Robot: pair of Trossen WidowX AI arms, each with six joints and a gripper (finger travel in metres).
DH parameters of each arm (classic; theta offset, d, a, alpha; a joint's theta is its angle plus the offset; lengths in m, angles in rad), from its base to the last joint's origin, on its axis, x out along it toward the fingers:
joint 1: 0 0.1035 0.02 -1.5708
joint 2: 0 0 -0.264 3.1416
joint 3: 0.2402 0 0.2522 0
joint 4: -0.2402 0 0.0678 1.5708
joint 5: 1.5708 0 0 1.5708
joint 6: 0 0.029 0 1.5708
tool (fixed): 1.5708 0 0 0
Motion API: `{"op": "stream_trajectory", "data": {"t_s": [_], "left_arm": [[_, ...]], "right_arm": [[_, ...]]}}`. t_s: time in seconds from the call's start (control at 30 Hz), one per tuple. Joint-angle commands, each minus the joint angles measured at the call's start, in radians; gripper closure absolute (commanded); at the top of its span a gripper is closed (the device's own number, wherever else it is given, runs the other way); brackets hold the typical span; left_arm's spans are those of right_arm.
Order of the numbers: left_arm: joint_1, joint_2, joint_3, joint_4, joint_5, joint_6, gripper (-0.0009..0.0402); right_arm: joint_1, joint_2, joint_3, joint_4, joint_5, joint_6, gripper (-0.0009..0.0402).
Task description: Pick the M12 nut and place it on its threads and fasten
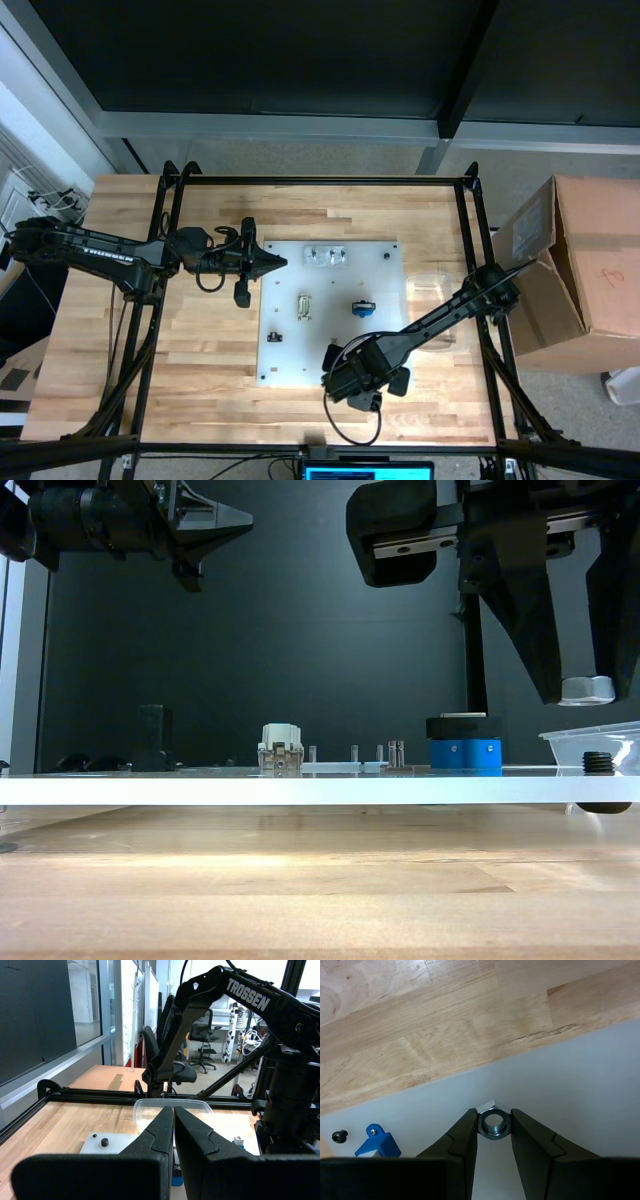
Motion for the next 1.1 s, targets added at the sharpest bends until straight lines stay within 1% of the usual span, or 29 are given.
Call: {"op": "stream_trajectory", "data": {"t_s": [0.03, 0.17, 0.33, 0.7, 1.1], "left_arm": [[0.000, 0.000, 0.000, 0.000, 0.000, 0.000, 0.0393], [0.000, 0.000, 0.000, 0.000, 0.000, 0.000, 0.0393], [0.000, 0.000, 0.000, 0.000, 0.000, 0.000, 0.0393], [0.000, 0.000, 0.000, 0.000, 0.000, 0.000, 0.0393], [0.000, 0.000, 0.000, 0.000, 0.000, 0.000, 0.0393]], "right_arm": [[0.001, -0.001, 0.000, 0.007, 0.000, 0.001, 0.0384], [0.003, -0.001, -0.008, 0.026, 0.000, 0.001, 0.0384], [0.007, 0.029, -0.011, 0.032, -0.003, 0.010, 0.0384], [0.012, 0.056, -0.011, 0.043, -0.004, 0.013, 0.0384], [0.010, 0.066, -0.019, 0.060, -0.008, 0.066, 0.0384]]}}
